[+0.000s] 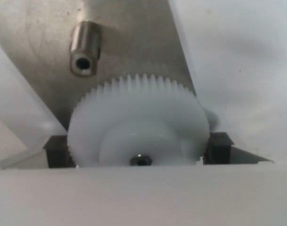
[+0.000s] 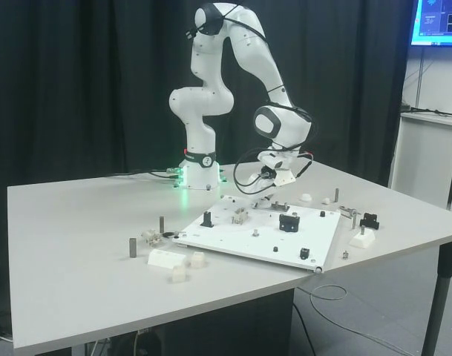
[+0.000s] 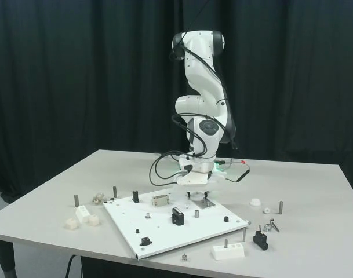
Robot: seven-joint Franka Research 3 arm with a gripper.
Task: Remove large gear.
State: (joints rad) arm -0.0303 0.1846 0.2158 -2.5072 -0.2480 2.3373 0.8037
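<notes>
**Operator:** Report the position of the large gear.

**Technician:** The large gear [image 1: 138,122] is white and toothed. In the wrist view it sits directly under the camera, over a grey metal plate [image 1: 134,37]. A small socket screw [image 1: 141,160] shows at the centre of its hub. A metal peg [image 1: 85,48] stands on the same plate, just beside the gear's rim and apart from it.

**Operator:** State of the end effector?

**Technician:** The end effector [image 1: 139,150] is clenched on the large gear. One black finger pad [image 1: 57,150] is at one side of the gear and the second pad [image 1: 217,148] is at the opposite side, both touching its rim.

**Operator:** Where is this on the table?

**Technician:** In both room views the arm [image 2: 233,74] reaches down to the far edge of the white assembly board [image 3: 164,231], which lies flat on the grey table [image 2: 77,230]. The end effector is low over that edge. Whether the gear is seated or lifted cannot be determined.

**Operator:** Other items?

**Technician:** Small black fixtures [image 3: 177,216] and short pegs stand on the board. Loose white blocks [image 2: 166,258] lie on the table beside it.
</notes>
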